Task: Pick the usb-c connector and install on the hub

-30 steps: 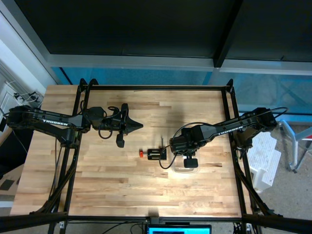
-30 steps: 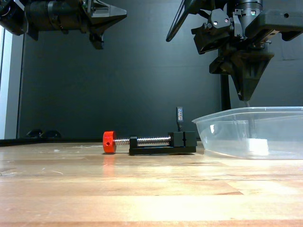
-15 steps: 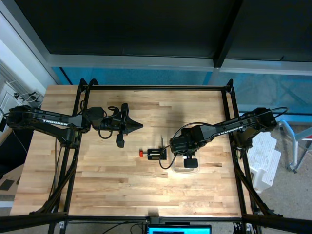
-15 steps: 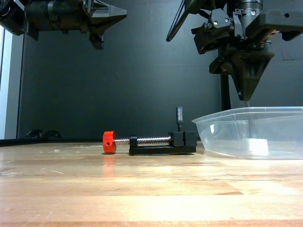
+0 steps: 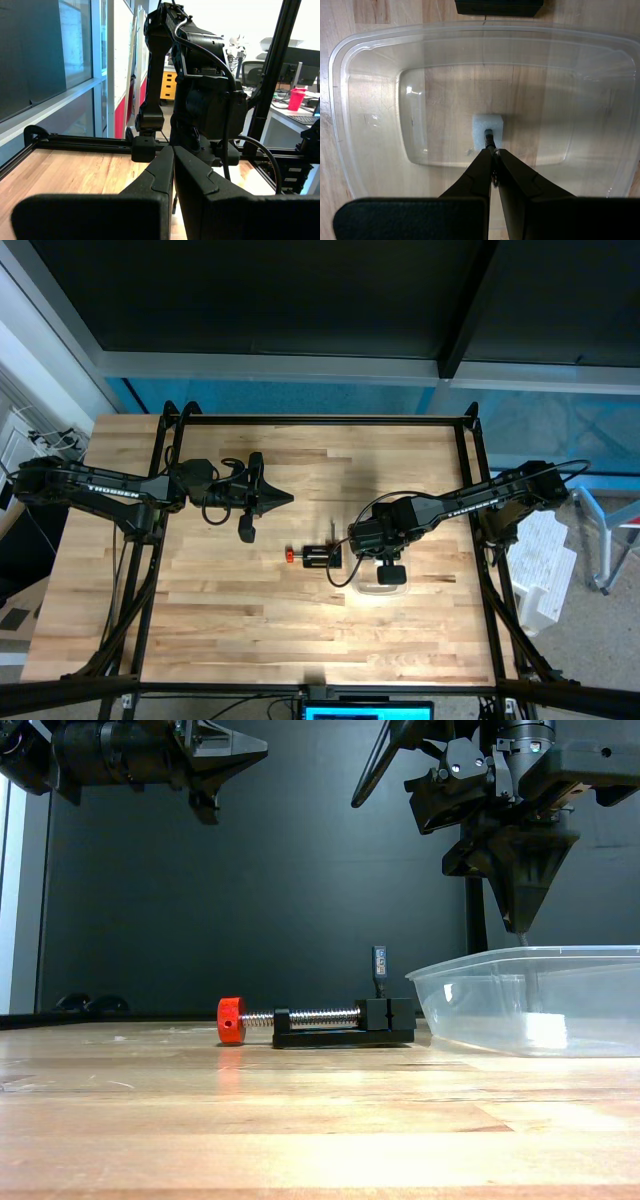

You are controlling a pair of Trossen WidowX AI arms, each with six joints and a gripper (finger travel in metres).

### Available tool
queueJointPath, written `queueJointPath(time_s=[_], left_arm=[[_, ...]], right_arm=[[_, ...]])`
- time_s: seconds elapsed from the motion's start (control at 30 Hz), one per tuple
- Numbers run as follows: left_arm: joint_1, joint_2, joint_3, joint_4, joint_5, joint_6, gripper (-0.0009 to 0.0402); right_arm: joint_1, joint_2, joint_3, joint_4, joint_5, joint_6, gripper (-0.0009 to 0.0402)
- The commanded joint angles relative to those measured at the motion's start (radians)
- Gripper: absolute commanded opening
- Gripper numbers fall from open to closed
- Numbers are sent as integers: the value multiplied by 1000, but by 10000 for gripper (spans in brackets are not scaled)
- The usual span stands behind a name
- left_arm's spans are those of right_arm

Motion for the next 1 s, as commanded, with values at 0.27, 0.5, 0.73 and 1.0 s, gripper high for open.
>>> queueJointPath(time_s=[0.27, 0.5, 0.73, 1.0], left_arm=[[0, 0, 0, 0, 0, 0, 0], [0, 0, 0, 0, 0, 0, 0], [0, 0, 0, 0, 0, 0, 0], [0, 0, 0, 0, 0, 0, 0]], right_arm=[[0, 0, 0, 0, 0, 0, 0], [1, 0, 0, 0, 0, 0, 0], [2, 0, 0, 1, 0, 0, 0], [2, 0, 0, 1, 0, 0, 8]])
